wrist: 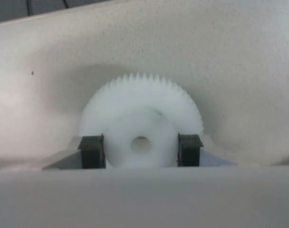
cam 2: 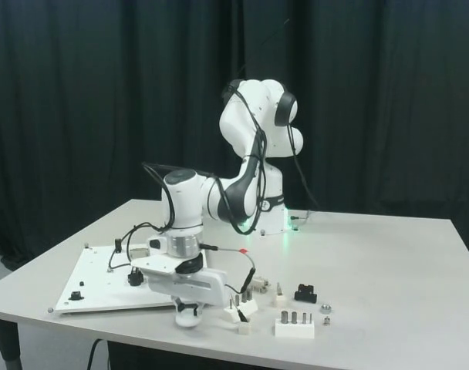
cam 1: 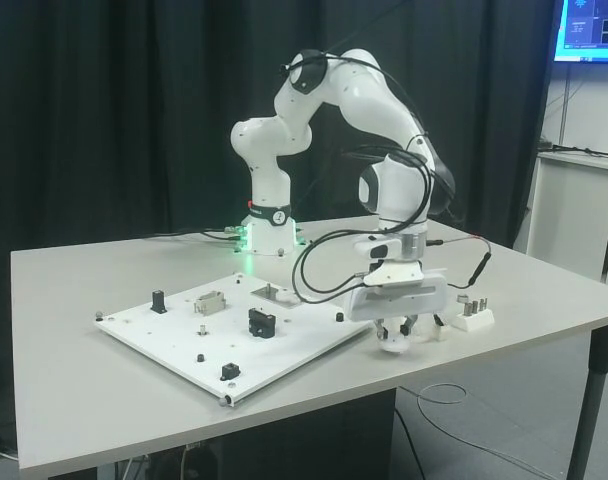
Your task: Insert large gear.
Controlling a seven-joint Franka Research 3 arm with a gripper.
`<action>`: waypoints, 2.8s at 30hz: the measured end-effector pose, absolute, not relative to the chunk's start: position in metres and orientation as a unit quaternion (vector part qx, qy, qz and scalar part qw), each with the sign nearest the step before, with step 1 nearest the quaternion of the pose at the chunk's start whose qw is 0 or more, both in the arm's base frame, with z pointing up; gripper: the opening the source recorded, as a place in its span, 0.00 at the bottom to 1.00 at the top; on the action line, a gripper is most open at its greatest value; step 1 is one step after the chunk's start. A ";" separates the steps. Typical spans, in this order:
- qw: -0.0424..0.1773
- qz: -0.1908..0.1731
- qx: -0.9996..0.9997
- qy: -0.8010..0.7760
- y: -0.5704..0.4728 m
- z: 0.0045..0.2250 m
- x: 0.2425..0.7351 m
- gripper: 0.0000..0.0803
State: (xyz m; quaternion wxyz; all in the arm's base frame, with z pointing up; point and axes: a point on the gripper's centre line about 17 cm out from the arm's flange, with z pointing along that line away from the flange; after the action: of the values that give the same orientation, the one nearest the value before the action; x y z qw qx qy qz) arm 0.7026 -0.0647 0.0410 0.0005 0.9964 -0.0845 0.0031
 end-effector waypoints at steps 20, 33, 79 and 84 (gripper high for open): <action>-0.001 -0.002 0.997 -0.079 -0.064 0.054 0.702 0.41; 0.000 -0.001 0.997 -0.077 -0.065 0.055 0.702 0.41; 0.032 -0.062 0.997 0.019 -0.123 0.098 0.641 0.41; 0.027 -0.070 0.997 0.032 -0.128 0.102 0.624 0.41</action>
State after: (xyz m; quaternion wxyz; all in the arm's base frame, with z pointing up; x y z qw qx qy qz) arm 0.6238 -0.1280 0.1021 0.0266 0.9967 0.0319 -0.0698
